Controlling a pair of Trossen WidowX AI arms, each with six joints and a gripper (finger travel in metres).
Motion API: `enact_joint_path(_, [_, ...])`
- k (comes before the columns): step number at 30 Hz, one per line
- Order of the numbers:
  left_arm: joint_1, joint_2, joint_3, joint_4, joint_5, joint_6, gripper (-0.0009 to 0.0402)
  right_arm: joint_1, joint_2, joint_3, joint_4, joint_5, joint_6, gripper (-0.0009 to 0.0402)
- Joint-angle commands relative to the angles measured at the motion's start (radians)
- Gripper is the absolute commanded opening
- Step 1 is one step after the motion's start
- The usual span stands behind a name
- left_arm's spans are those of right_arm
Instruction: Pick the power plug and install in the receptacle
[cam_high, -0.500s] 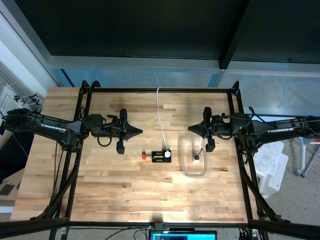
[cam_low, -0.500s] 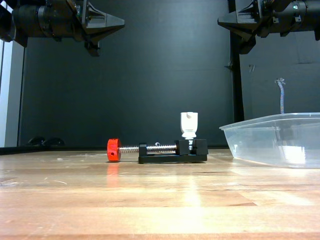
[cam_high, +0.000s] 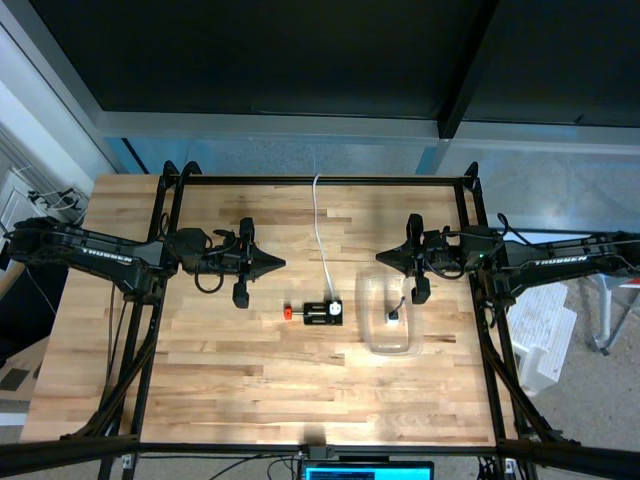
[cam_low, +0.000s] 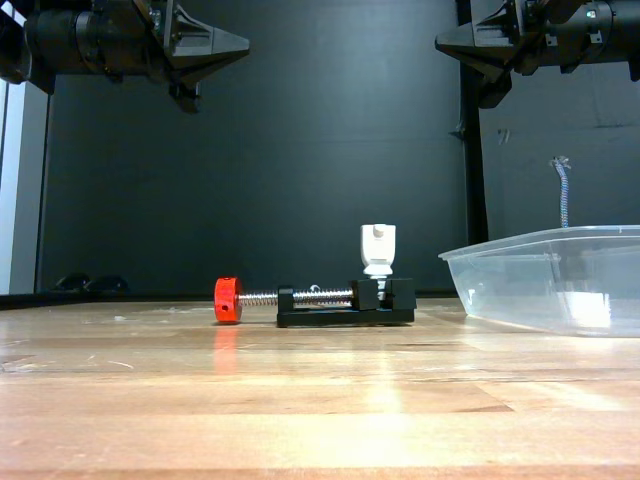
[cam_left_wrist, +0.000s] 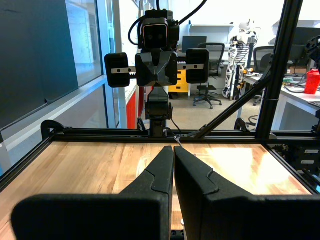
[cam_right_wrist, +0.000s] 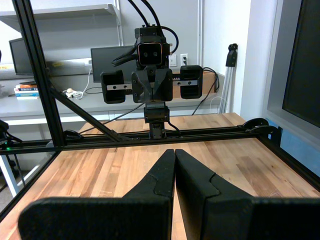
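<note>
Power plug (cam_high: 393, 317), a tiny black body, lies in the clear plastic tray (cam_high: 371, 344); the white socket receptacle (cam_high: 336, 307) stands clamped upright in a black vise (cam_high: 316, 313), steadied for insertion. Left hand (cam_high: 280, 264) and right hand (cam_high: 380, 257) hover closed, empty, above the wooden desk (cam_high: 200, 380).

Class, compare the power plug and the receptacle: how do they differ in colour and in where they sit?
Colour: the power plug is black; the receptacle is white. Place: the power plug lies in the clear tray; the receptacle stands clamped in the black vise. Shared: both are small and untouched; the left gripper and right gripper are shut, high above the table.
</note>
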Motion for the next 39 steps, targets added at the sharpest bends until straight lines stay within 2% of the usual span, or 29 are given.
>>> enact_joint_path(1, [0.0,0.0,0.0,0.0,0.0,0.0,0.0,0.0,0.0,0.0,0.0,0.0,0.0,0.0])
enact_joint_path(29, [0.0,0.0,0.0,0.0,0.0,0.0,0.0,0.0,0.0,0.0,-0.001,-0.001,0.001,0.0])
enact_joint_path(32, [0.0,0.0,0.0,0.0,0.0,0.0,0.0,0.0,-0.006,0.009,-0.056,-0.011,0.001,0.0])
enact_joint_path(38, [0.0,0.0,0.0,0.0,0.0,0.0,0.0,0.003,-0.009,0.139,-0.447,-0.012,-0.026,0.0])
enact_joint_path(39, [0.0,0.0,0.0,0.0,0.0,0.0,0.0,0.005,-0.009,0.159,-0.499,-0.024,-0.026,0.0])
